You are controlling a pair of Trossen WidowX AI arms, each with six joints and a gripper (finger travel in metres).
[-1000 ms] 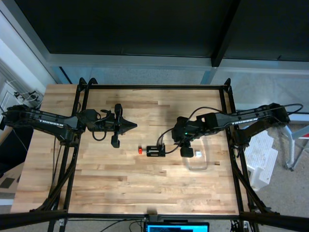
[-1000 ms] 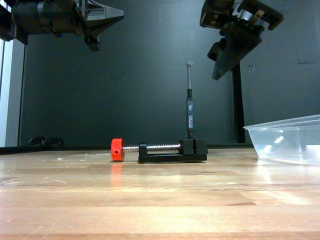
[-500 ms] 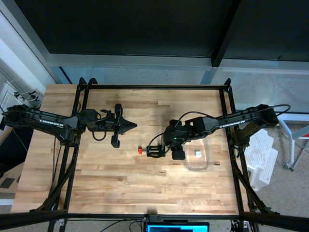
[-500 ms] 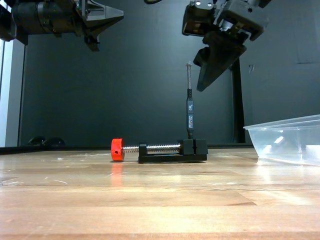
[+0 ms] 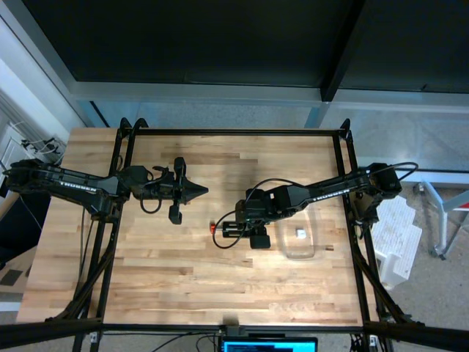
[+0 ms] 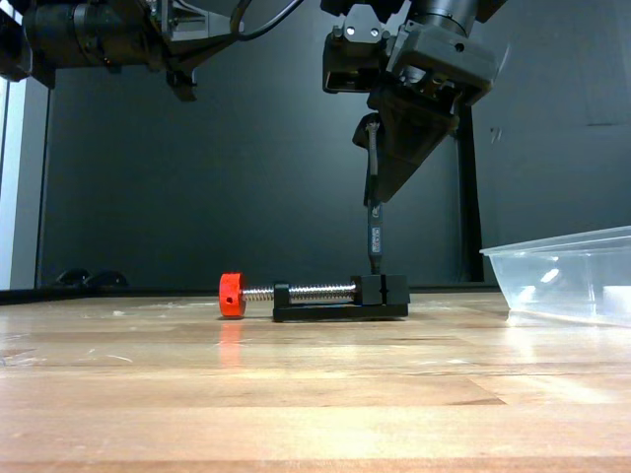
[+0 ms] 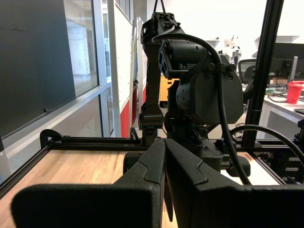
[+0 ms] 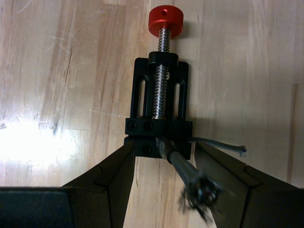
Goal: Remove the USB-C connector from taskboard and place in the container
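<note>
High view: shows the left gripper (image 5: 199, 191) hanging over the tabletop (image 5: 183, 271) at centre left, the right gripper (image 5: 250, 230) above the taskboard (image 5: 229, 229) at centre, and the container (image 5: 299, 257) just right of it.

Low view: finds the USB-C connector (image 6: 375, 236) upright in the taskboard, its top level with the right gripper's tips.

Left wrist view: shows the left gripper narrow, fingers (image 7: 152, 161) pressed together.

Right wrist view: shows the right gripper wide, fingers (image 8: 111, 175) either side of the connector, a gap on each side.
</note>
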